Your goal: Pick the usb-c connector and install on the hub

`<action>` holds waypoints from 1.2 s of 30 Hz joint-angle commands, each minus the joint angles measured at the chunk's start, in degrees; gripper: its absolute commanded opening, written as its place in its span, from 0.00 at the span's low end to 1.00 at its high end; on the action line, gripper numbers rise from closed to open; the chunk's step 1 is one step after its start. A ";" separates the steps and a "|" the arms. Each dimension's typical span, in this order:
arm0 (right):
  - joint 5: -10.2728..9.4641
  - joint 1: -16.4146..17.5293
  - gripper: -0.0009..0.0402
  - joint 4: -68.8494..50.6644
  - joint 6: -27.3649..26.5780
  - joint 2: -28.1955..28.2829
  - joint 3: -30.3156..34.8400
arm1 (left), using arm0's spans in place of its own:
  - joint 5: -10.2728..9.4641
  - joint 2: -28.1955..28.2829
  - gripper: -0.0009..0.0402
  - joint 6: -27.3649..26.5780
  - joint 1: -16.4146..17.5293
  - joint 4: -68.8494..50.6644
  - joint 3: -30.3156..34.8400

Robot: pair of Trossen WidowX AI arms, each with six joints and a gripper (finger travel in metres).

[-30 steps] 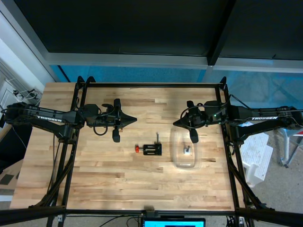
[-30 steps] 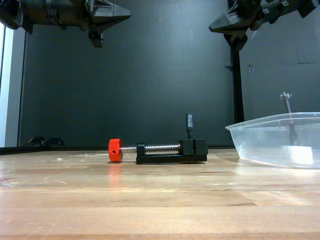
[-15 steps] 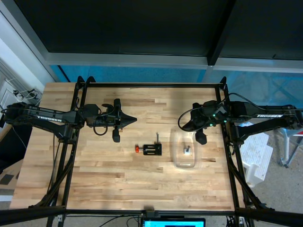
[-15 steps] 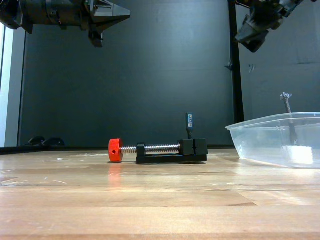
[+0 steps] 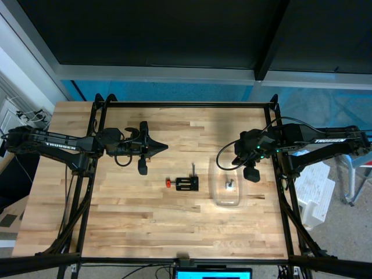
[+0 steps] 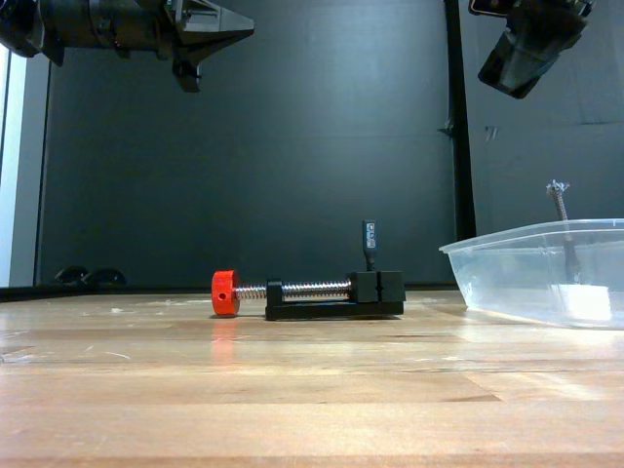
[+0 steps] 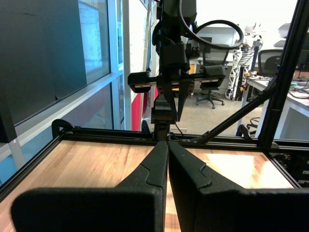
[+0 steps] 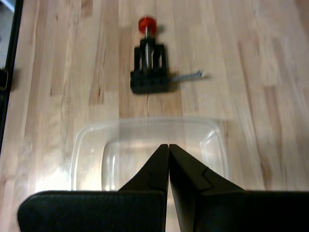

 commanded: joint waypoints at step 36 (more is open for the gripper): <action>7.82 12.13 0.12 -11.32 10.60 9.88 1.57 | 0.02 0.02 0.02 0.00 0.02 0.00 0.02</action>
